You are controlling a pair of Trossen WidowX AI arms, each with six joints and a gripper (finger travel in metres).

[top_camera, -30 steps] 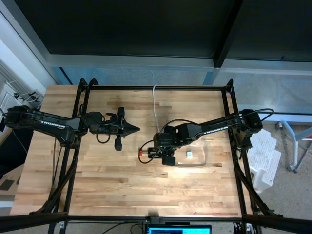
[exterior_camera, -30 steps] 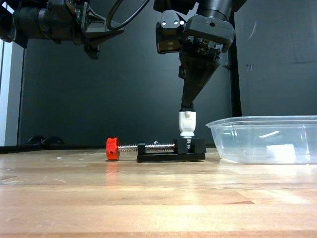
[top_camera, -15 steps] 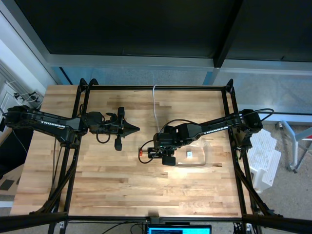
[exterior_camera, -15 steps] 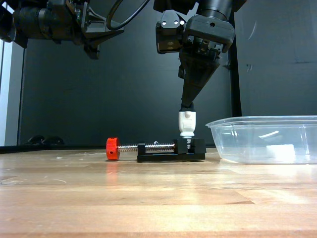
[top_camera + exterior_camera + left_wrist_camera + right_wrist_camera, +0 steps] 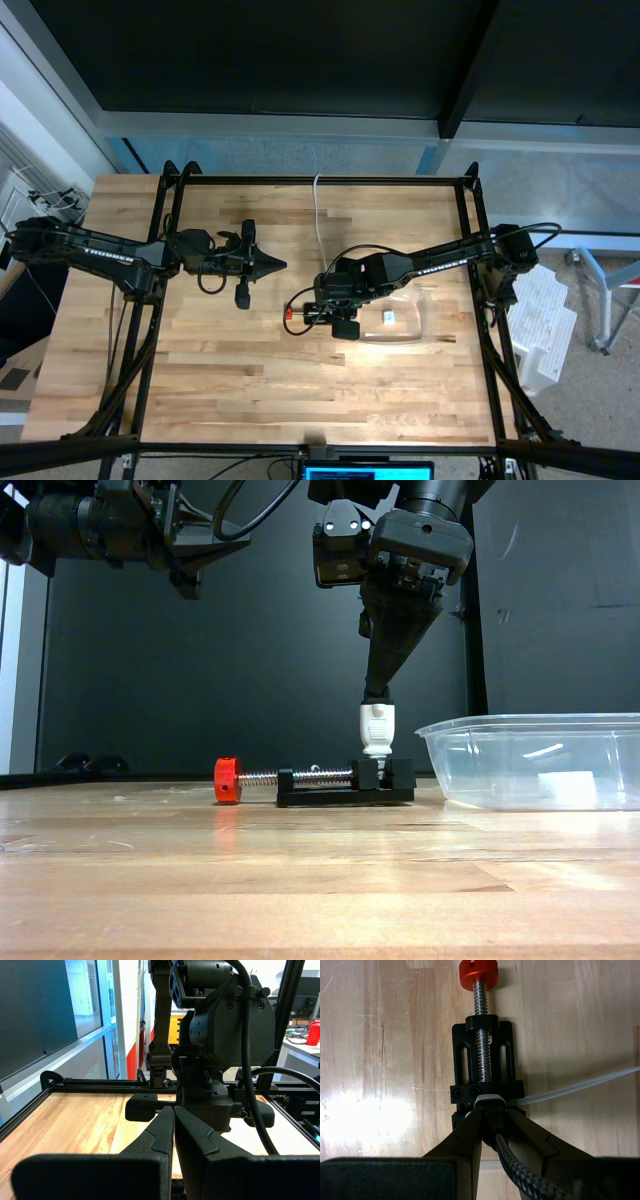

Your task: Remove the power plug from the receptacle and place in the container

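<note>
The receptacle (image 5: 345,783) is a black block on the wood with a red knob (image 5: 227,780) at its left end and a white socket (image 5: 376,730) standing up from it. Straight above it hangs my right gripper (image 5: 377,693), pointing down. In the right wrist view its fingers (image 5: 470,1132) are shut on the slim black power plug (image 5: 492,1119), which sits in the socket. The clear container (image 5: 530,765) stands just right of the receptacle. My left gripper (image 5: 275,265) is parked well to the left, raised and shut on nothing.
A tiny white square piece (image 5: 388,317) lies inside the container (image 5: 412,322). A long white cable (image 5: 318,215) runs from the receptacle (image 5: 318,312) to the table's far edge. A braided black cord (image 5: 520,1170) leads off the plug. Black frame rails border the table.
</note>
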